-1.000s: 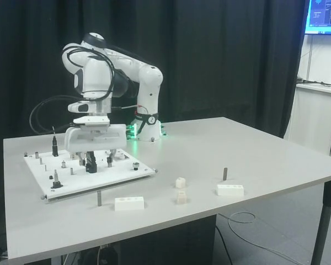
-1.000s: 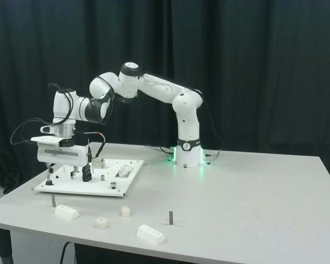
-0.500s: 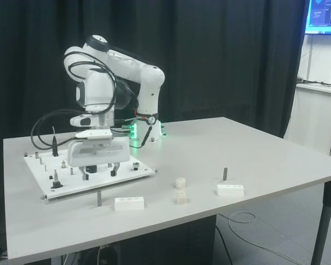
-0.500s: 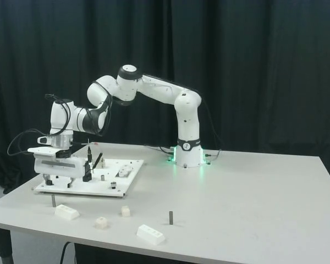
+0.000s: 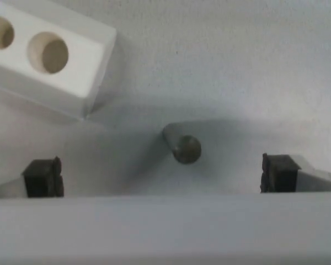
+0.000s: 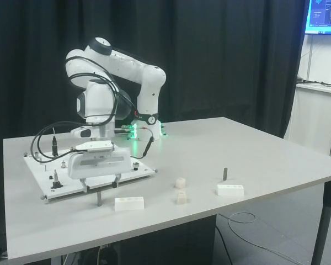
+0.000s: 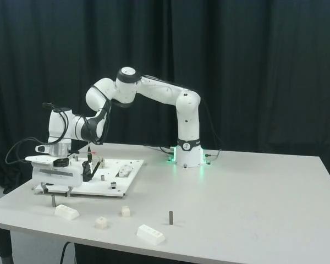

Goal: Pick round peg 3.

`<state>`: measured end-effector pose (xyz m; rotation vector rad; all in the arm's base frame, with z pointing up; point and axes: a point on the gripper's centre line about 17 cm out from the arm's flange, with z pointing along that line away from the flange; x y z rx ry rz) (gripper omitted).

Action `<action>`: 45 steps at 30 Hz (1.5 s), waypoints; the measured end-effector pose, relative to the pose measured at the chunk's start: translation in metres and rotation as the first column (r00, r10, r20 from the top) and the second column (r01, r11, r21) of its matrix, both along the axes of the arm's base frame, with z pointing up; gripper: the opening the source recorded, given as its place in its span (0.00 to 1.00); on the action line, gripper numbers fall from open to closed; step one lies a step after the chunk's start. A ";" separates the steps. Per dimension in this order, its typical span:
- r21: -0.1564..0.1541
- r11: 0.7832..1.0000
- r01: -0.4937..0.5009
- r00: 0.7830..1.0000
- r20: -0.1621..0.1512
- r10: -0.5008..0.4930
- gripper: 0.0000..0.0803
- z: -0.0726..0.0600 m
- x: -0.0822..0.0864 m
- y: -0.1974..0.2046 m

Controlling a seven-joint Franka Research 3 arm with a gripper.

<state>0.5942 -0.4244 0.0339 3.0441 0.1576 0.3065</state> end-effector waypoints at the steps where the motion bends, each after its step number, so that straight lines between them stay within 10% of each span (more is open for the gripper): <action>1: -0.001 1.000 0.000 1.000 0.001 0.000 1.00 -0.001 0.001 0.000; 16: -0.013 1.000 0.000 1.000 0.009 0.000 1.00 -0.017 0.005 -0.006; 18: -0.013 1.000 0.001 1.000 0.010 -0.001 0.77 -0.020 0.005 -0.007; 23: -0.013 1.000 0.003 1.000 0.013 -0.003 0.77 -0.024 0.005 -0.008; 24: -0.012 1.000 0.004 1.000 0.013 -0.004 0.54 -0.024 0.005 -0.008; 33: -0.002 1.000 0.013 1.000 0.015 -0.013 0.54 -0.027 0.006 -0.008; 34: -0.002 1.000 0.014 1.000 0.015 -0.014 0.14 -0.027 0.006 -0.008; 45: 0.007 1.000 0.021 1.000 0.019 -0.021 0.14 -0.024 0.008 -0.008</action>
